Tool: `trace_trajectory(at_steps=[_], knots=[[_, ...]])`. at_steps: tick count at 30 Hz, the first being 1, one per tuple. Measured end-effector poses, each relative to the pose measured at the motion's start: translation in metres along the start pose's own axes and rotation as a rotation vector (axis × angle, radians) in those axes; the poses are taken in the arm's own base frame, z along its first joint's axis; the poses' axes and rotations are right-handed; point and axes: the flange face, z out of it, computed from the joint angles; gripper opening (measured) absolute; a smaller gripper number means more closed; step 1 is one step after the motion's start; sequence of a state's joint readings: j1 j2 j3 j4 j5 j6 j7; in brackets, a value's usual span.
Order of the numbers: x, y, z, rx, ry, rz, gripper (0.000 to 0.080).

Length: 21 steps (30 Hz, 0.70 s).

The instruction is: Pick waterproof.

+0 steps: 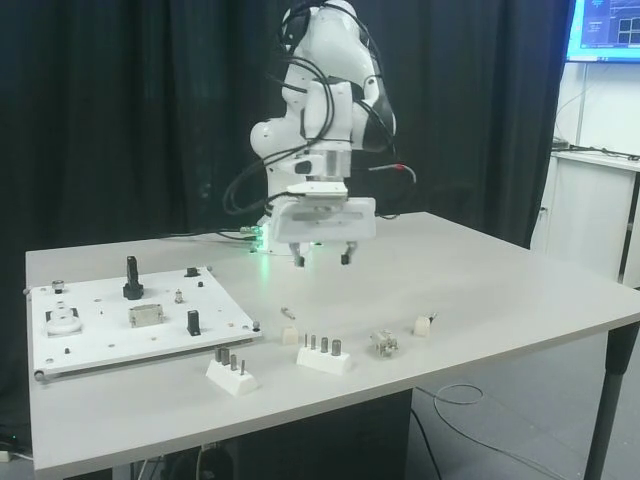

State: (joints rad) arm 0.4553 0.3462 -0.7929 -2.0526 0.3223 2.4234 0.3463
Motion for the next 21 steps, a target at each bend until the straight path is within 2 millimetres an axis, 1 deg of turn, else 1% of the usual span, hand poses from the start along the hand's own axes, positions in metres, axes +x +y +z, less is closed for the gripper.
trace_trajectory(at_steps=[9,21], knots=[[-0.007,-0.028,0.024,0.048,0.01,0.03,0.08],[-0.008,-0.063,0.048,0.074,-0.002,0.032,0.08]])
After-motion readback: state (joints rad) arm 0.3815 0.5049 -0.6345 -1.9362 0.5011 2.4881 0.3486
